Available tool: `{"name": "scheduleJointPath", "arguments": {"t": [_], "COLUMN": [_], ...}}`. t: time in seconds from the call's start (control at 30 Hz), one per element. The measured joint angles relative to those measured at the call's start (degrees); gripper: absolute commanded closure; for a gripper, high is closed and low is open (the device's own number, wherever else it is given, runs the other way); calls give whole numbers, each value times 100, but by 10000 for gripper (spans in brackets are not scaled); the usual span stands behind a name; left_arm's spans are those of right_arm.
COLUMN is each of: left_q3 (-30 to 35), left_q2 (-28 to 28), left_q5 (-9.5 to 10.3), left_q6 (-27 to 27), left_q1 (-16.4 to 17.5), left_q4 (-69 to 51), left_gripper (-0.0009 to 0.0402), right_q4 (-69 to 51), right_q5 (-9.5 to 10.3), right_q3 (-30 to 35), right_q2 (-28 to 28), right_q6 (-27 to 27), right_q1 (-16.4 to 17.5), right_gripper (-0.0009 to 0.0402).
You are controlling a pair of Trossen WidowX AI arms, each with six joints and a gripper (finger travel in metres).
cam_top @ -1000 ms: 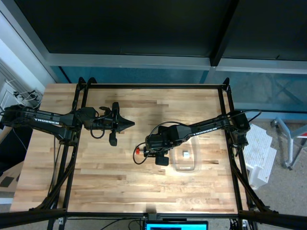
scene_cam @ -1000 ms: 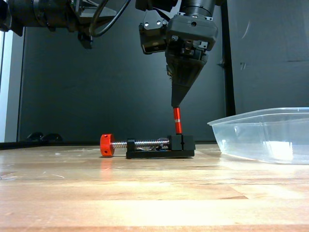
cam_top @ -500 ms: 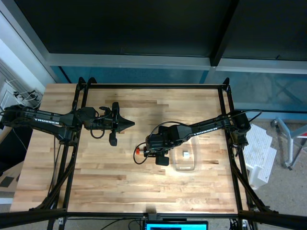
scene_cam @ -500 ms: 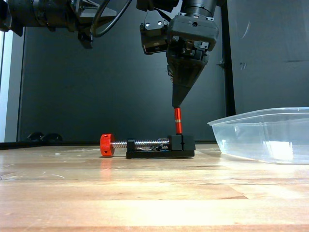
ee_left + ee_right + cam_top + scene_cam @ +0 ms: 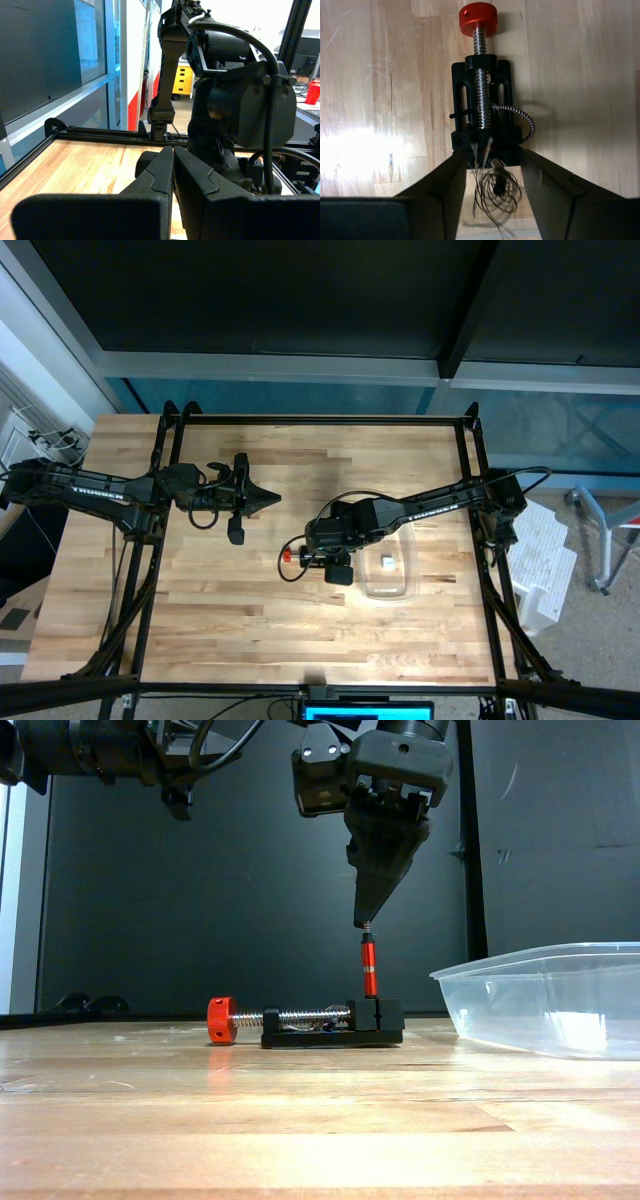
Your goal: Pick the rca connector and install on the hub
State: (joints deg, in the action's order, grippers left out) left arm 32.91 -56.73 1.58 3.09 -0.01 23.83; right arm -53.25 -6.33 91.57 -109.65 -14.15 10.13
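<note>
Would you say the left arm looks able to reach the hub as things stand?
Probably not from above: the right gripper, open, hangs over the hub and the rca connector standing on it. The left gripper, shut, is parked far left.

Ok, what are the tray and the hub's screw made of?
The tray: clear glossy plastic, see-through walls. The hub body: matte black, plastic or coated metal, unclear. Its screw: bright threaded metal; knob: red, possibly anodised metal. The right gripper hovers open above the hub; left gripper is shut, over the table's left.

The rca connector (image 5: 368, 968) stands on the hub (image 5: 332, 1024) under the right gripper (image 5: 367, 922), left gripper (image 5: 270, 499) well apart leftward
</note>
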Motion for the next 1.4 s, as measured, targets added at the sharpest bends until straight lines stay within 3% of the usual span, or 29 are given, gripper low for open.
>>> {"name": "scheduleJointPath", "arguments": {"t": [0.23,0.63,0.93,1.1,1.4], "left_q3": [0,0,0,2,2], "left_q2": [0,0,0,0,0], "left_q5": [-2,0,0,0,0], "left_q6": [2,2,0,2,2], "left_q1": [0,0,0,0,0], "left_q4": [0,0,0,0,0], "left_gripper": [393,393,393,393,393], "right_q4": [146,1010,1088,1156,2028], "right_q5": [-7,-7,-7,24,35], "right_q3": [-391,-1698,-1862,-1902,-2632], "right_q2": [457,1399,1578,1729,2846], "right_q6": [212,254,297,573,1010], "right_q1": [15,37,42,33,-177], "right_gripper": [216,236,255,280,359]}}
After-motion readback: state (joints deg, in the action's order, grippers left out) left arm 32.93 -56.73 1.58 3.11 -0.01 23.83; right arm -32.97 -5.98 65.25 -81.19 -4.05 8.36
